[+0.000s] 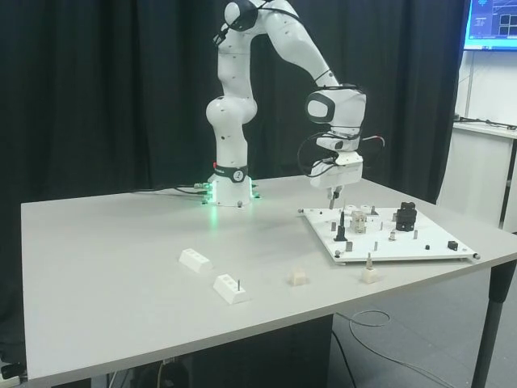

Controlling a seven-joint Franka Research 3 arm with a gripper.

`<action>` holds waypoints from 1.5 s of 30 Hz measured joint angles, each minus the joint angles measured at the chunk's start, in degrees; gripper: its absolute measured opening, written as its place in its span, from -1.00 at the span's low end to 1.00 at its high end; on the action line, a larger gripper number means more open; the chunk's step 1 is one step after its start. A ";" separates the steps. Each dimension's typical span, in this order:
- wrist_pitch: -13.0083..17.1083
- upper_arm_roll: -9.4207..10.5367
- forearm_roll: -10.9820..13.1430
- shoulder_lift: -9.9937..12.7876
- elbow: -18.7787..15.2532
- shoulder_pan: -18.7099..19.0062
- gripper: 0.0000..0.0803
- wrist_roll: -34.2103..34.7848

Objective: Insert round peg 3.

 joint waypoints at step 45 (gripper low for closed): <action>6.39 0.35 4.98 5.20 -2.06 -0.57 -0.75 -0.48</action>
